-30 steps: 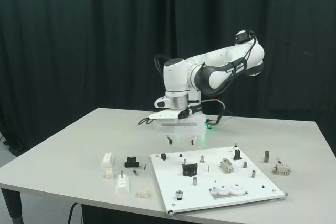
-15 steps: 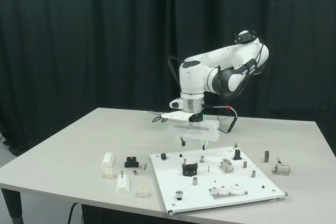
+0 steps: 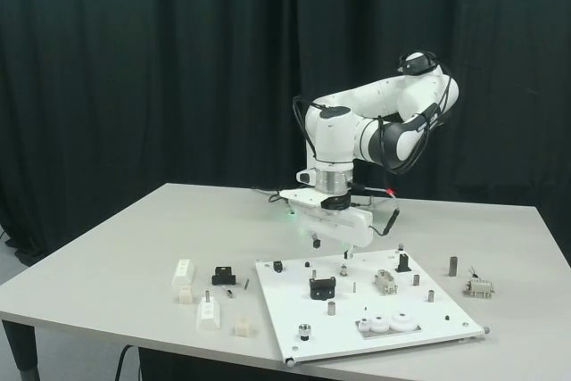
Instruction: Remove BNC.
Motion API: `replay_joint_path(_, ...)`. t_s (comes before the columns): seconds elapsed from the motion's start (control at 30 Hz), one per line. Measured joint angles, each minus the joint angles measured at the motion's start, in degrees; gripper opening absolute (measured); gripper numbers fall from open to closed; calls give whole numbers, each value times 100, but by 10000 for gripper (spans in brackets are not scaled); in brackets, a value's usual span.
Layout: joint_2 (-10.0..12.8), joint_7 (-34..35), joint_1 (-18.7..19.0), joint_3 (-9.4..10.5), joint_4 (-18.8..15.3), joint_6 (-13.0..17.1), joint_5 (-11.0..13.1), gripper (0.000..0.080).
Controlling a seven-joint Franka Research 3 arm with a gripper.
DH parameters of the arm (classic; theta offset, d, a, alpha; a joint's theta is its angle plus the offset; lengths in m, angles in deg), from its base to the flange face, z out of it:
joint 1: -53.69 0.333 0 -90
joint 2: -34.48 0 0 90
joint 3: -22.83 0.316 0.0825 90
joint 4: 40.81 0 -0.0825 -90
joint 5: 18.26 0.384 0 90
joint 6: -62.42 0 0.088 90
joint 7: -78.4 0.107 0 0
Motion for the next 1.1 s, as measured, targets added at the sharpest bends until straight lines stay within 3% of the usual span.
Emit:
replay_joint_path(0.63,-154,2051,153,123,-109,-2,94,800)
replay_joint_path(0.9,-154,3243,222,200,-109,27,128,800)
replay_joint_path(1.1,-154,3672,258,261,-108,128,128,800)
